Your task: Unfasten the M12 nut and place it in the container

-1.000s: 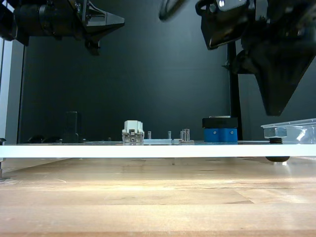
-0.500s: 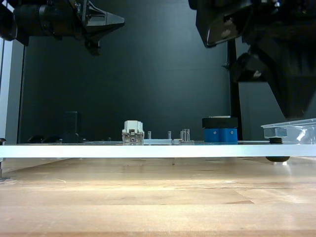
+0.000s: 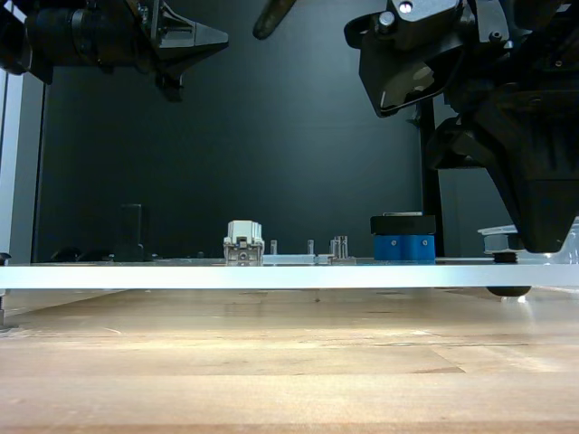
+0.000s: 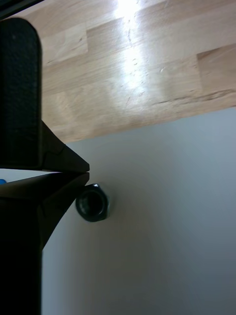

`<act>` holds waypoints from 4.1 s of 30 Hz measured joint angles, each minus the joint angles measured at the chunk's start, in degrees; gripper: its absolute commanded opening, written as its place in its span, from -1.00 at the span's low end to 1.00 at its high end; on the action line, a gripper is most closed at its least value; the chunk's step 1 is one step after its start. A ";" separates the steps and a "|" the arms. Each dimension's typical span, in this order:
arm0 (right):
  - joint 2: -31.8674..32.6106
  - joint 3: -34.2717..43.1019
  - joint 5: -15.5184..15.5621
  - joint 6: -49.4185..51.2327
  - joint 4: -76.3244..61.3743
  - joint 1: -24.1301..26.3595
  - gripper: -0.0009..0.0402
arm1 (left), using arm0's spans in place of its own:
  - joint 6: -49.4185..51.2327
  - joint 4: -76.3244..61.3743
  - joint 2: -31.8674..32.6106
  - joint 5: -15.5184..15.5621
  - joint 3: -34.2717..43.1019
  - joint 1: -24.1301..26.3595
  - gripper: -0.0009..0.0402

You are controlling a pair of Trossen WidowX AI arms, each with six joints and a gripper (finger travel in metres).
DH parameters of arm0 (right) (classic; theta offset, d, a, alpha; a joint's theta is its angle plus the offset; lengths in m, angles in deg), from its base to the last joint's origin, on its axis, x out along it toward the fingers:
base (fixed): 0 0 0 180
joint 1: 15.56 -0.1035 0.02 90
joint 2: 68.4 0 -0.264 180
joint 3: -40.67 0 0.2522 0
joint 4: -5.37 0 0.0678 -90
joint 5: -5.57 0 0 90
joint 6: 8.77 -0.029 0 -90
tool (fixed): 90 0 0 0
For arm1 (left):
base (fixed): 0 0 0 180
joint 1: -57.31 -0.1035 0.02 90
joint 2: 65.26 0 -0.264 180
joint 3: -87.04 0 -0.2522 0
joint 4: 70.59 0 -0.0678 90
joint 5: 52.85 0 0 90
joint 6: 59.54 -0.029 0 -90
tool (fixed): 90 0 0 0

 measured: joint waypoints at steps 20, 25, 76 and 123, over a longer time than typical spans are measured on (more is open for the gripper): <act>-3.08 1.03 -18.12 -1.11 -9.51 0.15 -0.96 | 0.00 0.00 0.00 0.00 0.00 0.00 -0.96; -3.93 1.03 -14.25 -1.14 -9.46 -0.07 -0.96 | 0.00 -0.11 0.00 0.00 -0.02 0.00 -0.96; 2.69 3.37 -3.56 -24.41 -2.29 0.90 -0.53 | 0.00 0.00 0.02 0.00 -0.02 0.00 -0.96; -8.50 -0.02 -6.29 4.52 -12.46 1.42 -0.90 | 0.02 -0.02 0.02 0.00 0.00 0.00 -0.96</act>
